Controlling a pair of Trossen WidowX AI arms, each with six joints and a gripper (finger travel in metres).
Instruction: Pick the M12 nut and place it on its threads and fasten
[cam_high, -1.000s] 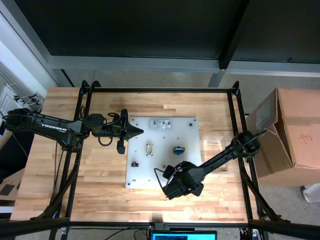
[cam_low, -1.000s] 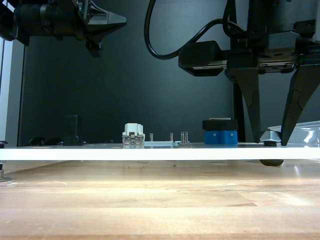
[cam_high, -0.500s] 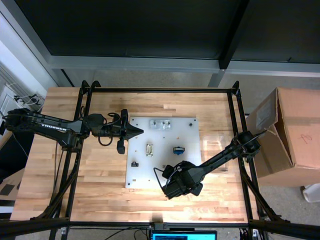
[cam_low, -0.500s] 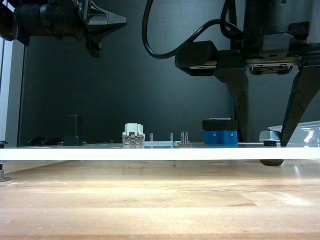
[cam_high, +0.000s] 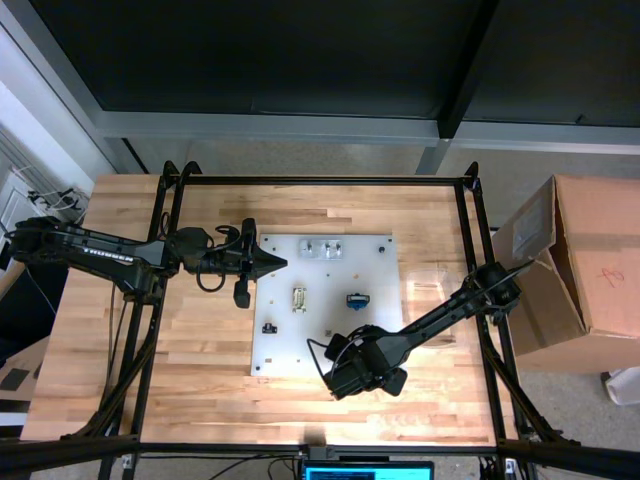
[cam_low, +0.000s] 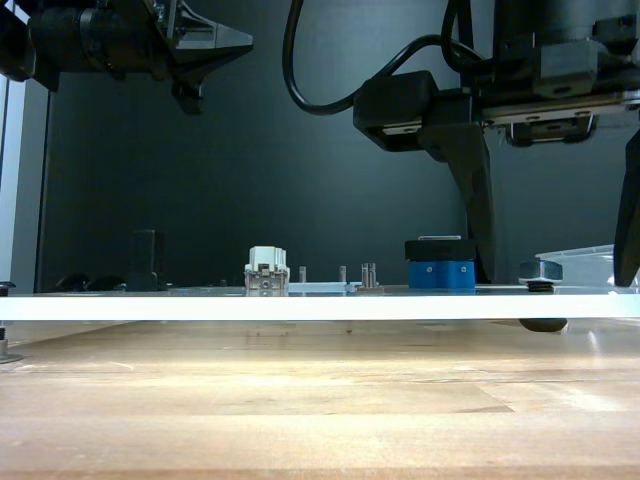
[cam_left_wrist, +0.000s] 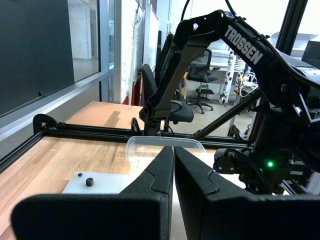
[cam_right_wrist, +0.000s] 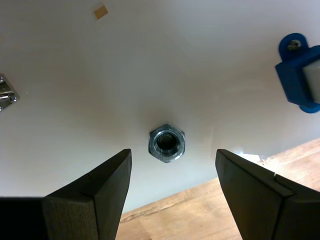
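Right fingers (cam_right_wrist: 100, 190): spread wide, holding nothing, straddling the M12 nut (cam_right_wrist: 167, 143) without touching.
M12 nut: free, sitting on its stud (cam_low: 540, 287), white board's (cam_high: 300, 345) near right edge.
Left fingers (cam_left_wrist: 155, 175): pressed together, empty, high above board's left edge.

From above, the right gripper (cam_high: 355, 370) hides the nut (cam_low: 540, 270) entirely. Seen from table height, the gripper's right finger is cut off by the right edge.
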